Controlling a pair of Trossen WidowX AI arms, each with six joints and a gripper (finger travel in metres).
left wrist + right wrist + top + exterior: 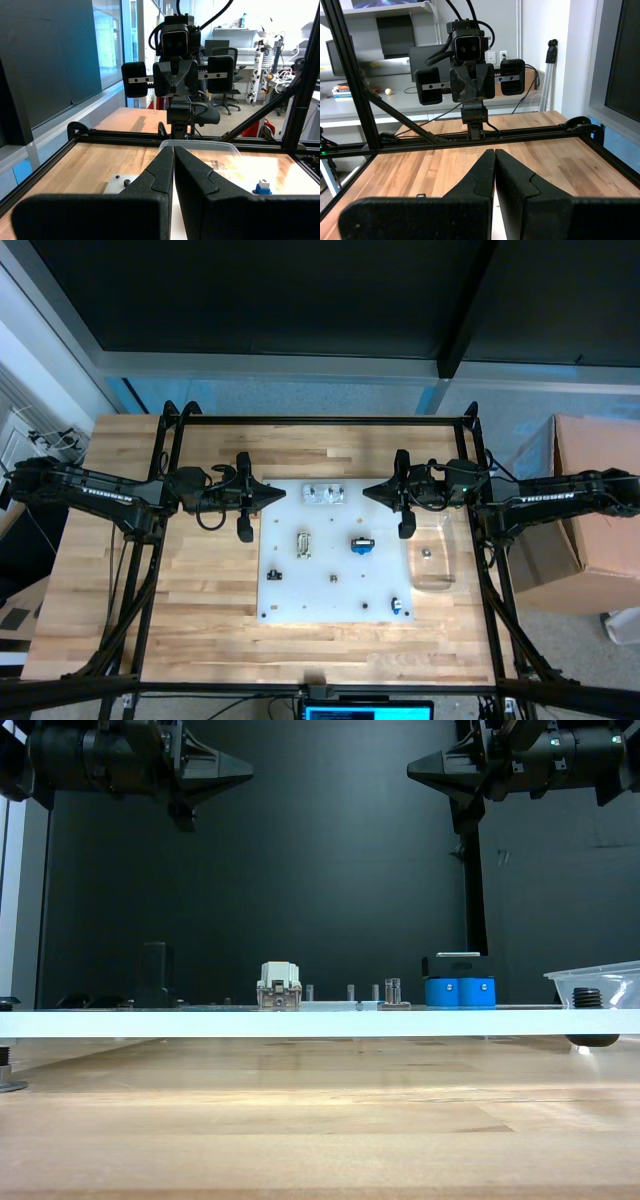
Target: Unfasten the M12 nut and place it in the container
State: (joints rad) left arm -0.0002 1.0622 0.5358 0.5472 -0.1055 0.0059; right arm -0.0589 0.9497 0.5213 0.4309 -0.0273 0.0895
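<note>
- I judge the job all but finished, so the main hazard is my own next command. If I lower the right pincer [368, 493] carelessly, it could clip the container [440, 575] lying close below and to its side. That light clear tray could then slide or tip.
- Such a knock could send the nut [427, 552] skating over the low wall onto the worktop [180, 600], since nothing holds it down.
- The right pincer hangs high over the far right of the board [300, 590], its fingers pressed together on nothing.
- The left pincer [281, 496] hangs high by the board's far left corner, likewise pressed together and empty.
- The nut looks like a small silver speck. In the high view it lies free on the container's floor, clear of the walls.
- The stud [588, 997] shows bare black ribs in the low view, with nothing seated on top.
</note>
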